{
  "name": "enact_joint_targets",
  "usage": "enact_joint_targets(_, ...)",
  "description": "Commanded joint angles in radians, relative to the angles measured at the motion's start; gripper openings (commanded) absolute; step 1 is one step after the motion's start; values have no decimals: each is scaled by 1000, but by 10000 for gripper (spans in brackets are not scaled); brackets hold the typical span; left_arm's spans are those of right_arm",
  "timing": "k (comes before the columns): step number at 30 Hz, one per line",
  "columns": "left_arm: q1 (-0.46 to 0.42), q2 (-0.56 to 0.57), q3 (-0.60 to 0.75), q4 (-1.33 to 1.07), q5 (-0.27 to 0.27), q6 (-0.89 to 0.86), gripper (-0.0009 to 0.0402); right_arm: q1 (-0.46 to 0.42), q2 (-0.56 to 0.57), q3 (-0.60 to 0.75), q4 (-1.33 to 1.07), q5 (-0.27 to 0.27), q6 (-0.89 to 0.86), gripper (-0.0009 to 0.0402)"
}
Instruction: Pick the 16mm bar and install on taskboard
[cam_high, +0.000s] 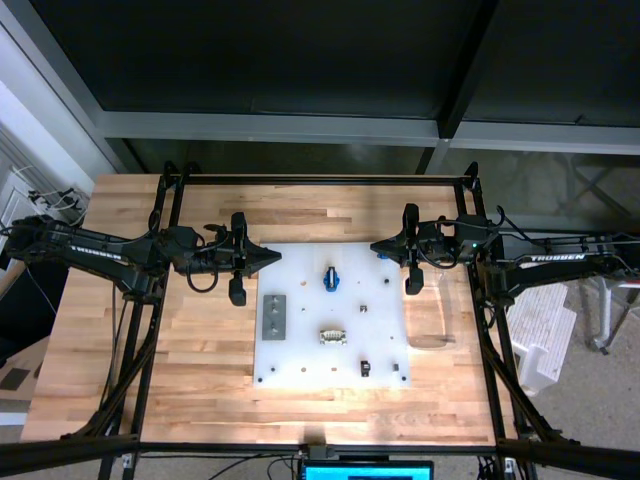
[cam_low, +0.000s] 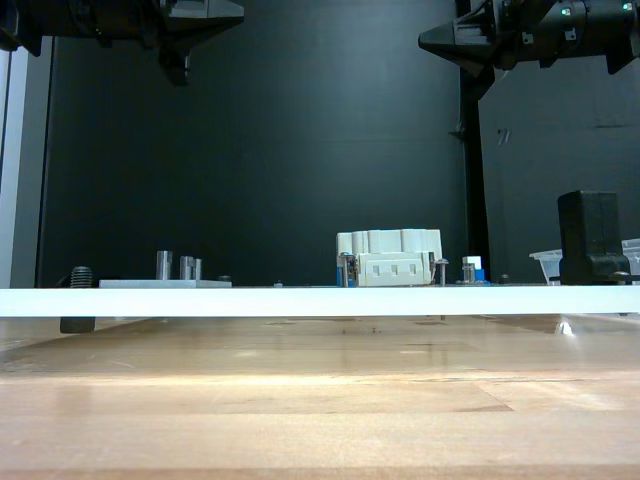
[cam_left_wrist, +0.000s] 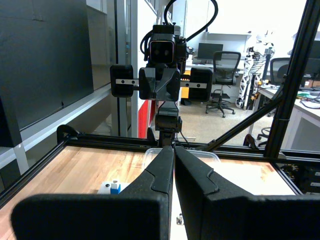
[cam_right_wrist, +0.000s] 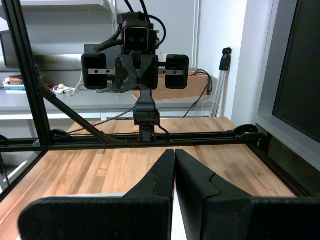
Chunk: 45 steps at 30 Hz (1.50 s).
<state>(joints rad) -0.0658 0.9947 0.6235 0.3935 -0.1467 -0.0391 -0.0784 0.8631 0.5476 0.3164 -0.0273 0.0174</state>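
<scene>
**Two claws hanging shut over the board**
Under dark wall panels, a pale butcher-block wooden table (cam_high: 150, 380) is carrying a flat white plastic taskboard (cam_high: 300, 370). The black left gripper (cam_high: 276, 258) and black right gripper (cam_high: 374, 247) are hovering high above its opposite edges, each pinching fully closed on nothing. Below the left claw, a grey rectangular metal plate (cam_high: 274, 318) is holding short upright steel pegs (cam_low: 176, 266). The 16mm bar is possibly standing among them, but which one is unclear. Descending on the wrong peg, or with fingers unopened, is risking a knock or a slip on the smooth board.
</scene>
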Motion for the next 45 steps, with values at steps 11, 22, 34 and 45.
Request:
enact_joint_targets(11,0,0,0,0,0,0,1,0,0,-1,-28,0,1,0)
enact_joint_targets(22,0,0,0,0,0,0,1,0,0,-1,-28,0,1,0)
enact_joint_targets(34,0,0,0,0,0,0,1,0,0,-1,-28,0,1,0)
enact_joint_targets(45,0,0,0,0,0,0,1,0,0,-1,-28,0,1,0)
